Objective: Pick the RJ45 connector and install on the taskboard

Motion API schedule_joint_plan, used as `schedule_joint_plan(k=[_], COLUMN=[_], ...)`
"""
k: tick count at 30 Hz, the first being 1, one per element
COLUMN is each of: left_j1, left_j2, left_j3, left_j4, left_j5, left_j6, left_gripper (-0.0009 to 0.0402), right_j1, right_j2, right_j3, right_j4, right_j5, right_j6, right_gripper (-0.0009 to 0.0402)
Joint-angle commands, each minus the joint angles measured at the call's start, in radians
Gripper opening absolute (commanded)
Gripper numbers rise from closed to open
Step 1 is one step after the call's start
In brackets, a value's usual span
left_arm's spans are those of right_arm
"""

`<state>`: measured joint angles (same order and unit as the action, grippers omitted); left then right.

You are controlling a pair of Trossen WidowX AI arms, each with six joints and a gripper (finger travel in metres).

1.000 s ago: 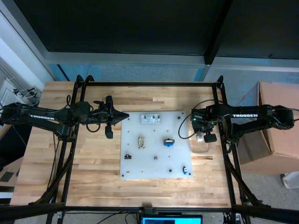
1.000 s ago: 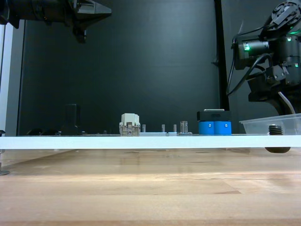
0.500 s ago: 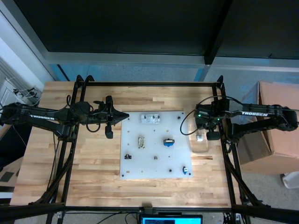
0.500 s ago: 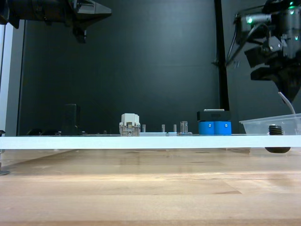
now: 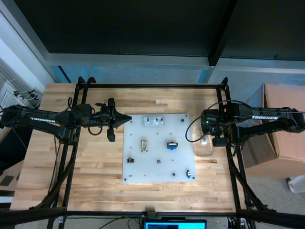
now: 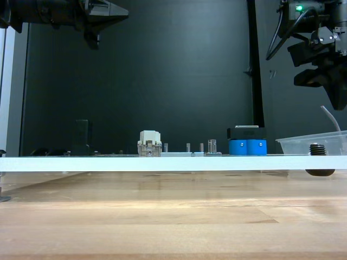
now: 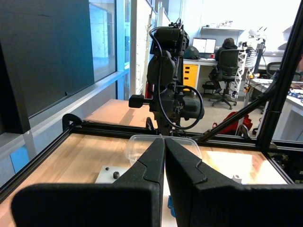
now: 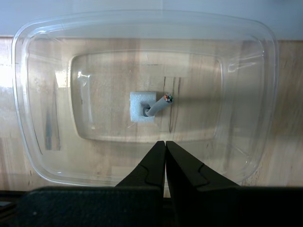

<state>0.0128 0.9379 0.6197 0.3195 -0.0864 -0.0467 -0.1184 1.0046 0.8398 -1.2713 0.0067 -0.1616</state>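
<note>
Right of board [image 5: 143,167], I log: connector [image 8: 143,112] lying free in tray [image 8: 42,71]; right gripper [image 8: 165,143] raised there, clenched empty. Left gripper [image 7: 164,140], raised left of board, clenched empty.

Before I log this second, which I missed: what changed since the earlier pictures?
The right gripper, jaws shut, rose above the clear plastic tray. The white RJ45 connector with grey cable stub stayed lying free in that tray; the left gripper, jaws shut, stayed high by the left edge of the white task board.
</note>
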Motion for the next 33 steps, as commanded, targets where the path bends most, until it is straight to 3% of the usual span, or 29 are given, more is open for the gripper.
schedule_joint_plan(k=[1, 6, 14, 18, 23, 28, 33], left_j1=[0.0, 0.0, 0.0, 0.0, 0.0, 0.0, 0.0], left_j2=[0.0, 0.0, 0.0, 0.0, 0.0, 0.0, 0.0], left_j3=[0.0, 0.0, 0.0, 0.0, 0.0, 0.0, 0.0], left_j4=[0.0, 0.0, 0.0, 0.0, 0.0, 0.0, 0.0], left_j5=[0.0, 0.0, 0.0, 0.0, 0.0, 0.0, 0.0], left_j6=[0.0, 0.0, 0.0, 0.0, 0.0, 0.0, 0.0], left_gripper=[0.0, 0.0, 0.0, 0.0, 0.0, 0.0, 0.0], right_j1=[0.001, 0.002, 0.006, 0.006, 0.017, 0.022, 0.026], right_j2=[0.001, 0.001, 0.019, 0.027, 0.076, 0.135, 0.168], right_j3=[-0.002, -0.005, -0.008, -0.009, -0.023, -0.055, -0.086], right_j4=[0.003, 0.003, 0.013, 0.023, 0.053, 0.135, 0.175], right_j5=[0.001, 0.0, 0.0, 0.0, -0.01, -0.083, -0.079], right_j6=[0.001, 0.026, 0.053, 0.05, 0.042, 0.042, 0.043], right_gripper=[0.0004, 0.0039, 0.0182, 0.0224, 0.0226, 0.021, 0.0191])
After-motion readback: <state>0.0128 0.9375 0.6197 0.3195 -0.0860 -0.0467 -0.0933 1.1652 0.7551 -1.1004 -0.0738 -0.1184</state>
